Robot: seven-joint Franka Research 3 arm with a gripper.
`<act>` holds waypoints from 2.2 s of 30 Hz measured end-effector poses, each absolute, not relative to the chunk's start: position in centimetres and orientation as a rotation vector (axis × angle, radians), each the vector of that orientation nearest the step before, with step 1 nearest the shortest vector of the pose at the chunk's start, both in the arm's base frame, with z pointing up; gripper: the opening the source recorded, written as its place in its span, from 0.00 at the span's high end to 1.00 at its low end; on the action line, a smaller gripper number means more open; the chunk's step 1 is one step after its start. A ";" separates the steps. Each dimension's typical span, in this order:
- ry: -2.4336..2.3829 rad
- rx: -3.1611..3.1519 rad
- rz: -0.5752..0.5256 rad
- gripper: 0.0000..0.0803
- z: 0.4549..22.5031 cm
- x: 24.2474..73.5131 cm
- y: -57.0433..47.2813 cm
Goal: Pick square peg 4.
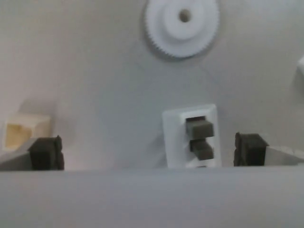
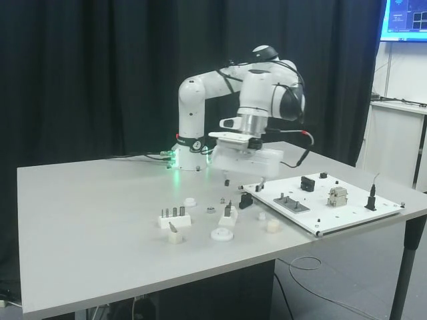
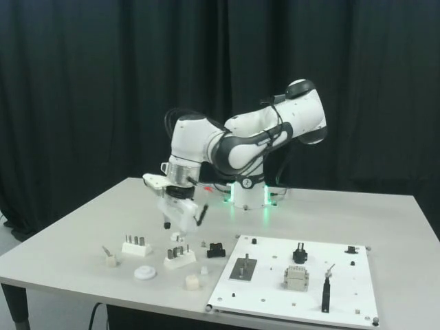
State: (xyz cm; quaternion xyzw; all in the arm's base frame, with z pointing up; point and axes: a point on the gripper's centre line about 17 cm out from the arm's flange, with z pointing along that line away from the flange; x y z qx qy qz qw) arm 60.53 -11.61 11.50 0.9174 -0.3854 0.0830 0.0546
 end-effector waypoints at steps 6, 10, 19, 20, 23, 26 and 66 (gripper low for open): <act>-1.261 2.789 0.235 0.00 10.8 59.5 -12.9; -1.244 2.807 0.201 0.00 10.3 58.8 -13.4; -1.137 2.855 0.131 0.00 9.3 57.4 -14.8; -1.131 2.858 0.126 0.00 9.2 57.2 -14.9; -1.124 2.868 0.107 0.00 8.9 56.9 -15.1; -1.126 2.882 0.081 0.00 8.4 56.6 -14.9; -1.093 2.893 0.040 0.00 3.9 56.8 -14.3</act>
